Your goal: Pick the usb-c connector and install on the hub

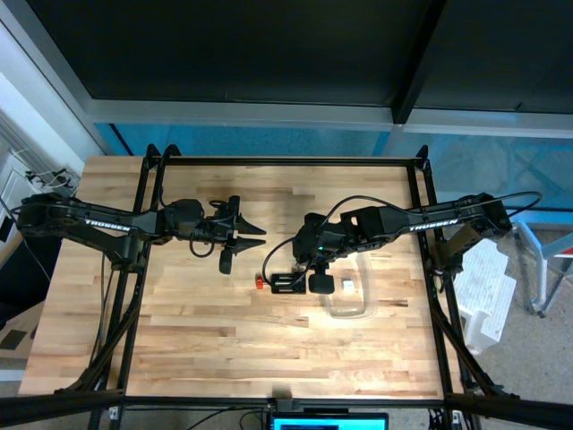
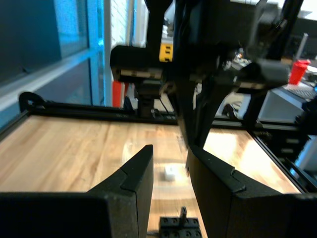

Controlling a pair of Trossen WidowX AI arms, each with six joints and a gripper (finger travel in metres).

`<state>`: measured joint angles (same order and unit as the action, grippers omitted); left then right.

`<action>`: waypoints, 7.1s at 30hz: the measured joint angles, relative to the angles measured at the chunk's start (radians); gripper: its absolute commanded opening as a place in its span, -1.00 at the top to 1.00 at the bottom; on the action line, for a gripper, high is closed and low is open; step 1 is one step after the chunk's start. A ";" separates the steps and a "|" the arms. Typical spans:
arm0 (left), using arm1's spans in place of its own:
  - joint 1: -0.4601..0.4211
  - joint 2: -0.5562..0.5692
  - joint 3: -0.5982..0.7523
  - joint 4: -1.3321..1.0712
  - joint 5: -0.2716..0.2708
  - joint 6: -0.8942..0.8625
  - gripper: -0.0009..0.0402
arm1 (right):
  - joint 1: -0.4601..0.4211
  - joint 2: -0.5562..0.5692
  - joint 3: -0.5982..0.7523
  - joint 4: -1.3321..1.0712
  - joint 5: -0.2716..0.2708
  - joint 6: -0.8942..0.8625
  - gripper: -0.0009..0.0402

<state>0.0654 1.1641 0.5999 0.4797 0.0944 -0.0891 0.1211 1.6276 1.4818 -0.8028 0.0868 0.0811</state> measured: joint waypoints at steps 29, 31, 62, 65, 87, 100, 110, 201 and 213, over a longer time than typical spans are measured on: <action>-0.004 -0.042 -0.017 -0.004 -0.010 -0.044 0.52 | 0.065 0.104 -0.041 0.014 0.025 0.082 0.96; -0.004 -0.042 -0.017 -0.004 -0.010 -0.044 0.52 | 0.067 0.113 -0.041 0.019 0.025 0.081 0.96; -0.004 -0.041 -0.016 -0.004 -0.010 -0.044 0.52 | 0.066 0.137 -0.068 0.045 0.051 0.037 0.96; -0.004 -0.041 -0.016 -0.004 -0.010 -0.044 0.52 | 0.065 0.137 -0.068 0.046 0.047 0.037 0.96; -0.004 -0.041 -0.016 -0.004 -0.009 -0.044 0.52 | 0.064 0.135 -0.080 0.047 0.044 0.043 0.96; -0.004 -0.041 -0.016 -0.004 -0.010 -0.045 0.52 | 0.064 0.133 -0.095 0.051 0.043 0.040 0.96; -0.004 -0.041 -0.016 -0.004 -0.010 -0.045 0.52 | 0.064 0.126 -0.160 0.136 0.047 0.037 0.96; -0.004 -0.037 -0.016 -0.011 -0.009 -0.044 0.52 | -0.152 -0.556 -0.689 0.874 -0.058 -0.028 0.95; -0.004 -0.037 -0.016 -0.011 -0.009 -0.044 0.52 | -0.195 -0.593 -0.806 1.147 -0.068 -0.019 0.96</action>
<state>0.0616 1.1275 0.5838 0.4686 0.0853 -0.1333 -0.0742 1.0348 0.6758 0.3447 0.0189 0.0616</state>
